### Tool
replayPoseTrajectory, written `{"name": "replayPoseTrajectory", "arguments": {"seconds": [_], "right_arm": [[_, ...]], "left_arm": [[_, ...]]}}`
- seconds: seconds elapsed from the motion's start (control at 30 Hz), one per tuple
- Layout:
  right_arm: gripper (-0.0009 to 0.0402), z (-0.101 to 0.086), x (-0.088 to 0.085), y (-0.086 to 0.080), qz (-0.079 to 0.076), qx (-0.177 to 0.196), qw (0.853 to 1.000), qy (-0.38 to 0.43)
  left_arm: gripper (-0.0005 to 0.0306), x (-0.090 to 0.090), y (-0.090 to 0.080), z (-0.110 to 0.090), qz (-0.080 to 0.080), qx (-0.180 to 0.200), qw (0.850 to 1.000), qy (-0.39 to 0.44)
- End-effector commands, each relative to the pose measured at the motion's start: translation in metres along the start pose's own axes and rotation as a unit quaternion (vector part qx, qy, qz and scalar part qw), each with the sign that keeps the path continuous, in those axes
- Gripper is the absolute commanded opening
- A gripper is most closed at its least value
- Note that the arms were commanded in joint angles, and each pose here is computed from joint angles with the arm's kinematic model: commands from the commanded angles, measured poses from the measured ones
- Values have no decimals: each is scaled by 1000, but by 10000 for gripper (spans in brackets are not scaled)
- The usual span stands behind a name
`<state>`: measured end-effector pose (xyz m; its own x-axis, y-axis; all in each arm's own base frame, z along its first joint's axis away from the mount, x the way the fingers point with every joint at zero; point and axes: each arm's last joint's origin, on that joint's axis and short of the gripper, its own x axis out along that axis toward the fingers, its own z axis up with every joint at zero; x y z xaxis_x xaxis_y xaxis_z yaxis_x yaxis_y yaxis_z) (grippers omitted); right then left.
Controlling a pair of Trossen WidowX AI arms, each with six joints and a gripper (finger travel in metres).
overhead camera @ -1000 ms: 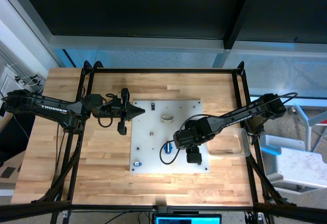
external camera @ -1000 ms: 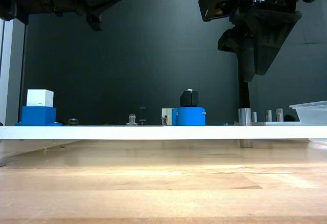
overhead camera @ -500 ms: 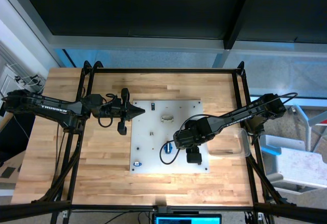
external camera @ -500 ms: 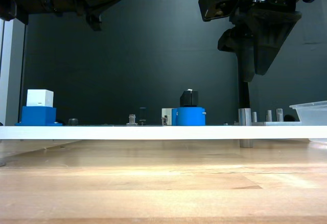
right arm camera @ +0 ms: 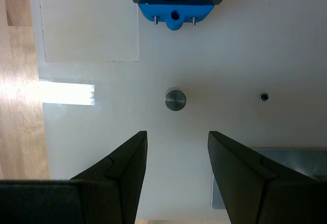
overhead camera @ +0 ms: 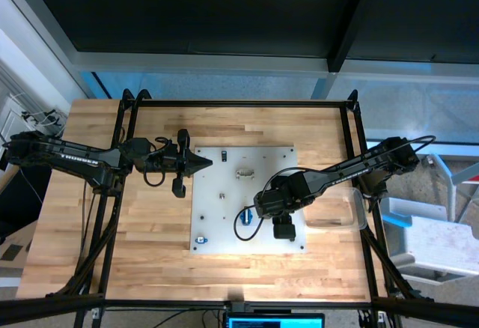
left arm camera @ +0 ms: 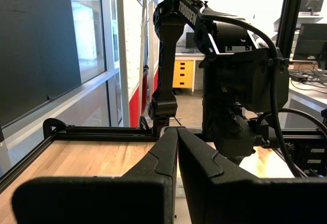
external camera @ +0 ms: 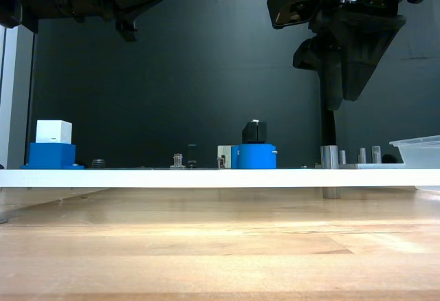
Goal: Pick the 16mm cylinder and place it in the taskboard
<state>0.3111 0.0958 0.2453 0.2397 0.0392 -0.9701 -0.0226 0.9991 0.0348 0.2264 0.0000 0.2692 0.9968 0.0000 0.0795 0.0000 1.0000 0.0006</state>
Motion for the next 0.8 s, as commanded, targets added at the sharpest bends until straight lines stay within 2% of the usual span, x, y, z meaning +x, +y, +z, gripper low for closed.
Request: {"name": "replayPoseTrajectory", "arguments": {"seconds": [0.03, 0.8], "right_arm": [[165, 0, 0, 0, 0, 0, 1000, 0], [165, 0, 0, 0, 0, 0, 1000, -1]], "left_arm": [[0, 0, 0, 0, 0, 0, 1000, 0], [0, 0, 0, 0, 0, 0, 1000, 0]]}}
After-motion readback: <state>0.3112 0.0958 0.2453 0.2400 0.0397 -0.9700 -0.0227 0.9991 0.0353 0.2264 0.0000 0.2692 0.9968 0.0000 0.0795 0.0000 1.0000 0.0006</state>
